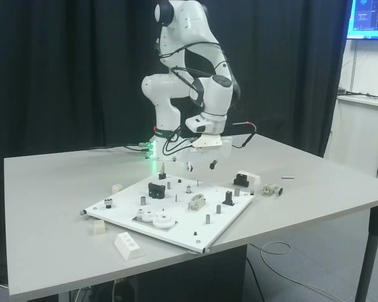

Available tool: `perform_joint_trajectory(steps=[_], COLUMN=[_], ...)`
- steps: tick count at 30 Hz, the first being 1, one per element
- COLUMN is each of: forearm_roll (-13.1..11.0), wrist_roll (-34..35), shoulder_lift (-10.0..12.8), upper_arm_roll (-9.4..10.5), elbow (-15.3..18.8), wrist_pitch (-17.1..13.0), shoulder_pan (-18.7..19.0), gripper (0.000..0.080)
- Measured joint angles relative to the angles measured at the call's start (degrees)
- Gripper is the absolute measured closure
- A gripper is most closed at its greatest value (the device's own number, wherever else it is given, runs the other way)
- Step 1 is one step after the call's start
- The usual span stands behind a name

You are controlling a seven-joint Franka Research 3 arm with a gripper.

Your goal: Remove round peg 1.

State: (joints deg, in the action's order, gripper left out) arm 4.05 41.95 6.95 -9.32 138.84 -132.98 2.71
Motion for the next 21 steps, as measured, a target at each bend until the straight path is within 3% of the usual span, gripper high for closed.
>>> perform_joint_trajectory(steps=[10, 21], forearm_roll=[-4.0, -4.5], wrist_roll=[0.6, 3.5], shoulder_lift=[1.1, 3.3], upper_arm_roll=[-0.52, -0.85], elbow=[2.1, 2.3], wrist_pitch=[-4.4, -8.5], shoulder_pan=[0.0, 0.0], gripper=[0.0003, 0.0003])
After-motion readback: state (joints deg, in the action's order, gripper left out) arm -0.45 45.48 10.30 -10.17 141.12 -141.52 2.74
